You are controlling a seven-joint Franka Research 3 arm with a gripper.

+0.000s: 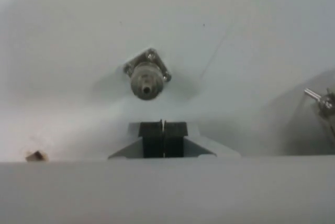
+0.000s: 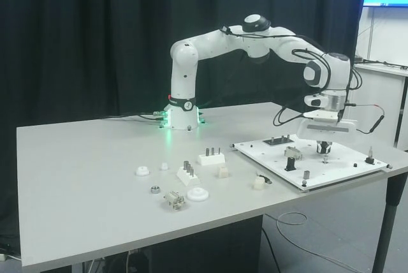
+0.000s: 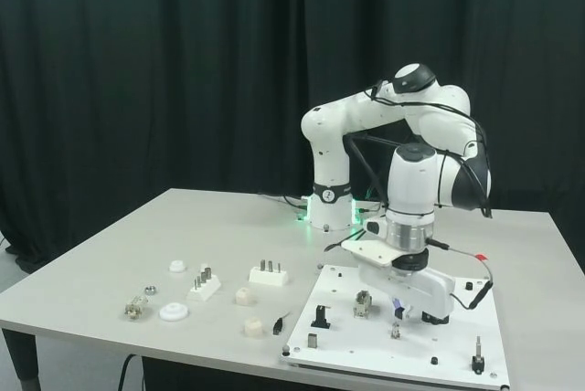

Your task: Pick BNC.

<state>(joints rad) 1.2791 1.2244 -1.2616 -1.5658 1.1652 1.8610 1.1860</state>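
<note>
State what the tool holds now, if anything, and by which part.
Nothing: the tool is shut and empty, short of the BNC connector on the white board.

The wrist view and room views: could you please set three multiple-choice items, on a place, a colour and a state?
1. Where does the grey metal BNC connector with the square flange stand? A. on the flat white board B. on the grey table C. between the fingertips
2. What colour glows at the white arm's base? A. white B. green C. black
3. How is the two-finger gripper? A. open around the connector B. shut on it C. shut on nothing
1 A, the wrist view shows it on the board; 2 B, green shines round the base; 3 C, the black fingertips meet short of the connector.
</note>
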